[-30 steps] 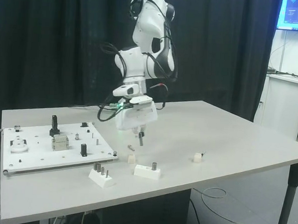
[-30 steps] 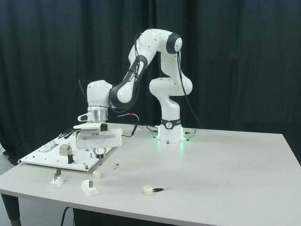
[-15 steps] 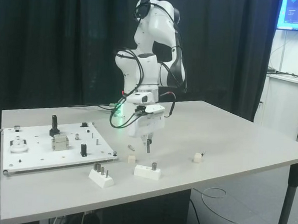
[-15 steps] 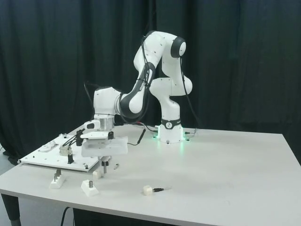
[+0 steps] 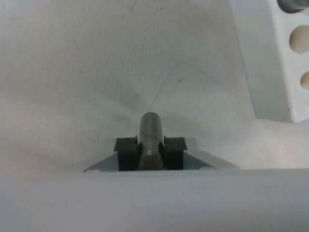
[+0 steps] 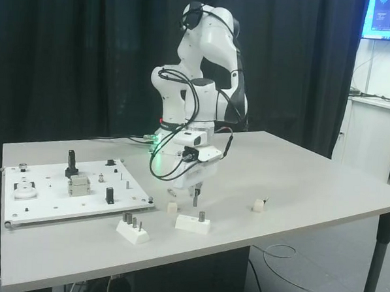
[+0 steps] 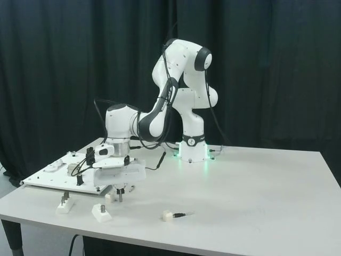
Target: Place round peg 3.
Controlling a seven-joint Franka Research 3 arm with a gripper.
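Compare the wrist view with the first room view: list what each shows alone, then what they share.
Only the wrist view: the black fingers clamped on both sides of the peg, and open holes in a white block nearby.
Only the first room view: the white assembly board, two other small white blocks, the whole arm.
Both: the gripper holding the round peg upright above the grey table.

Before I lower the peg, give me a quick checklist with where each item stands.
1. Round peg clamped between the tool fingers: ok.
2. Peg pointing straight down: ok in the first room view.
3. Peg tip off the grey table: ok.
4. White holder block upright near the tool: ok.
5. Peg lined up over a free hole in the block: not ok, block sits off to one side.
6. Hole fit: cannot tell.
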